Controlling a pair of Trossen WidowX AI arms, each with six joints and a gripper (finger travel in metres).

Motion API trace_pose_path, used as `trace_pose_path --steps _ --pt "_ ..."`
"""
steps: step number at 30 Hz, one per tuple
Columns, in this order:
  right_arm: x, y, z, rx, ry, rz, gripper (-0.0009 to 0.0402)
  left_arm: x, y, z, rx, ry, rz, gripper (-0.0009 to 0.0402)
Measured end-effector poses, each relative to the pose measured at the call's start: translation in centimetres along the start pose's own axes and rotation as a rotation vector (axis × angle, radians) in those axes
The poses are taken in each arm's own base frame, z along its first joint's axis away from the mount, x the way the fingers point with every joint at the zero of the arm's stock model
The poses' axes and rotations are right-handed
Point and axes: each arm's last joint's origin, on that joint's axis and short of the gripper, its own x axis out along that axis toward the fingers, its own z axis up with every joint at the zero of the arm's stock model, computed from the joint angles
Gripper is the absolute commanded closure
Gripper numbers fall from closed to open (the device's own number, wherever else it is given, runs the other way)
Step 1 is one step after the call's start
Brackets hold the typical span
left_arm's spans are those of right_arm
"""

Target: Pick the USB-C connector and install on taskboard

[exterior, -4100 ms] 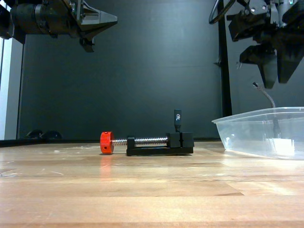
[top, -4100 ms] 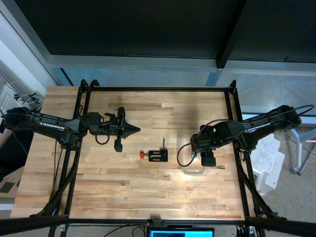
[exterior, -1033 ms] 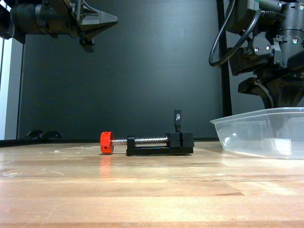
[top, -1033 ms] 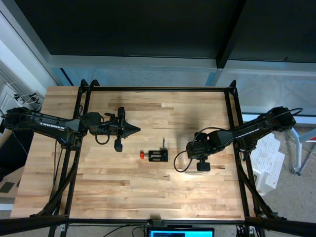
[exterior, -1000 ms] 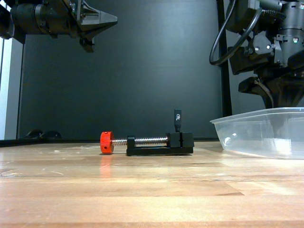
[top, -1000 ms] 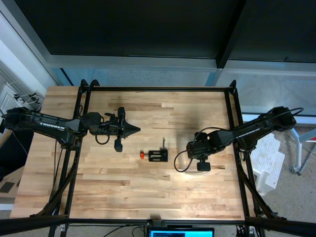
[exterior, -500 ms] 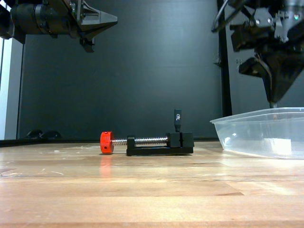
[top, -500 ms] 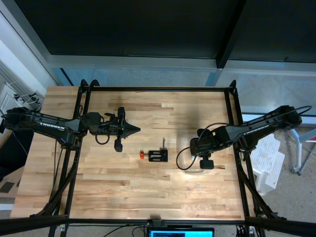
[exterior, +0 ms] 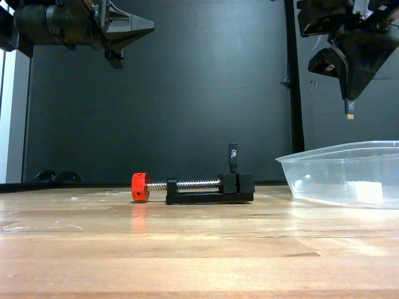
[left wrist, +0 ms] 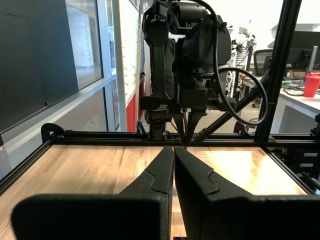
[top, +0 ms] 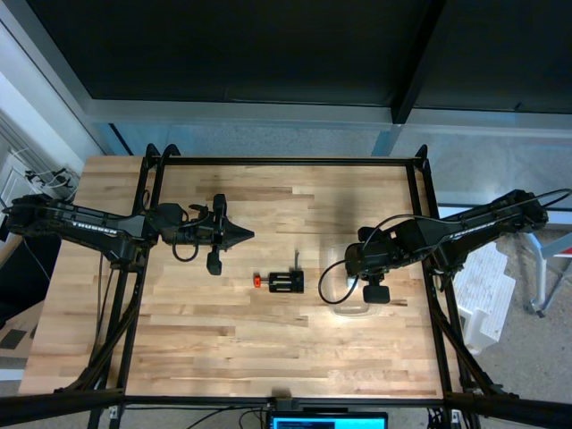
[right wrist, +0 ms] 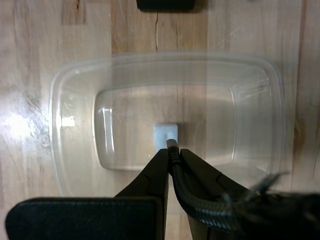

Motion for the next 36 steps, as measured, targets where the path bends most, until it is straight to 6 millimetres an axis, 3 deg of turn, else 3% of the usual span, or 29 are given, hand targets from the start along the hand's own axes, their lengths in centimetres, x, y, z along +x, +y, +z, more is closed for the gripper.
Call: trace_pose_path --steps 11,36 --pt "0.7 0.2 2.0 0.065 -0.011 -0.029 0.0393 0.0 0.0 0.0 0.0 0.001 0.0 0.0393" --pt "3.9 0.9 10.1 0.075 0.015 -0.047 0.0393 0.0 0.0 0.0 0.0 0.001 0.0 0.0393"
